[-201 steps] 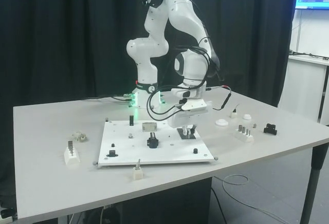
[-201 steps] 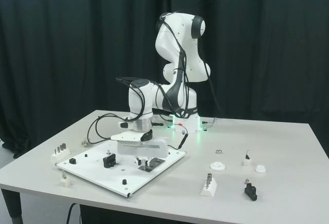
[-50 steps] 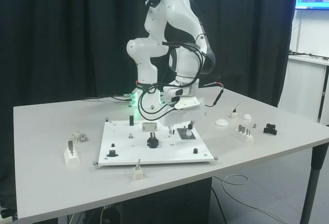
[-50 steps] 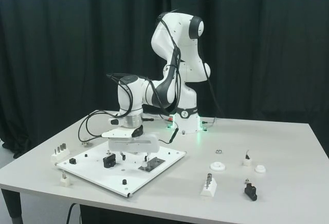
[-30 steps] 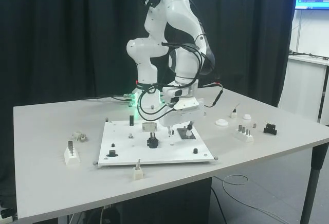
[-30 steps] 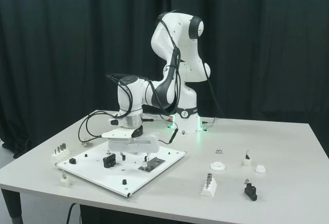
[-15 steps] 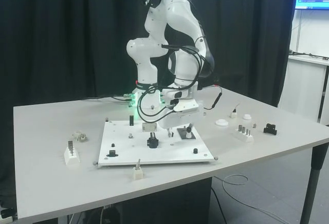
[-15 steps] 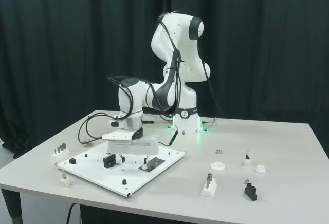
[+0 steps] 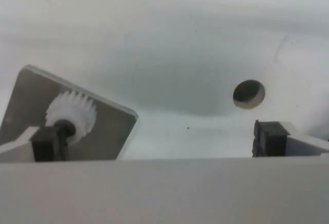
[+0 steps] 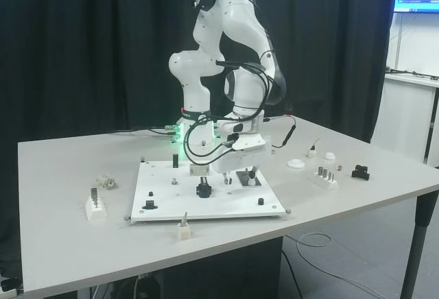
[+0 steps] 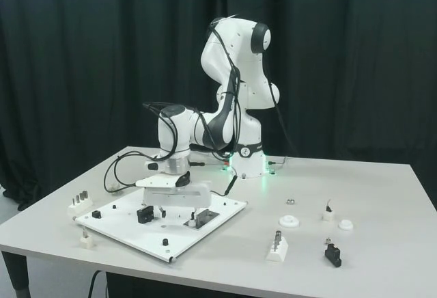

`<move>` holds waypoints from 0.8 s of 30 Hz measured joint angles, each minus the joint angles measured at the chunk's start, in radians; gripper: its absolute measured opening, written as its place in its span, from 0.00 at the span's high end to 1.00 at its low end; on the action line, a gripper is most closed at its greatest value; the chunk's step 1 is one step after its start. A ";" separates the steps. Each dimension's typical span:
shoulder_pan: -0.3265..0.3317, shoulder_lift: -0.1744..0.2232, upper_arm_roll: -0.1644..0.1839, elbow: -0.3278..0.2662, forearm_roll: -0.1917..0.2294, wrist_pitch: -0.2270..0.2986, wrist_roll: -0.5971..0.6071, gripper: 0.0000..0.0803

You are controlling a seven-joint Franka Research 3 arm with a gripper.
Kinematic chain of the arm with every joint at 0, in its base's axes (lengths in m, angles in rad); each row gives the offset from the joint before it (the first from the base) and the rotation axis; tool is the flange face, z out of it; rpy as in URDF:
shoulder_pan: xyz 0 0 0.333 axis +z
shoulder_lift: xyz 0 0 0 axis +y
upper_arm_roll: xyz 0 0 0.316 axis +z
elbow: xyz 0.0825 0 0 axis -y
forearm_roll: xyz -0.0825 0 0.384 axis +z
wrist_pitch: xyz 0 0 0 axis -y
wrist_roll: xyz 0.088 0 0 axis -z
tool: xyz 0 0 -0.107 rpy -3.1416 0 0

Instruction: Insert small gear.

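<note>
Operator, your gripper (image 9: 159, 142) stands wide open and holds nothing; in the wrist view the two black fingertips (image 9: 46, 143) sit far apart with bare board between them. The small gear (image 9: 70, 113), white and toothed, sits on a dark peg on the grey metal plate (image 9: 31, 100), which lies flat on the white board (image 10: 206, 193). One fingertip is just beside the gear; whether it touches cannot be told. A round hole (image 9: 249, 93) in the board lies near the other fingertip.

In the first room view your arm (image 10: 226, 52) bends low over the board, with the gripper above the plate (image 10: 248, 177). Taking the board's centre as the dial and 12 o'clock towards the arm's base, the plate lies at about 2 o'clock. A green light (image 10: 178, 134) glows at the base. Small white and black fixtures stand on the grey table (image 10: 68, 244) on both sides of the board.
</note>
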 joint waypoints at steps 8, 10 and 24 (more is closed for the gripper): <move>0.000 0.000 0.000 0.000 0.001 0.001 -0.005 0.00; 0.000 -0.001 0.001 0.000 0.001 0.001 -0.005 0.00; 0.008 -0.044 0.010 0.000 0.001 -0.059 0.004 0.00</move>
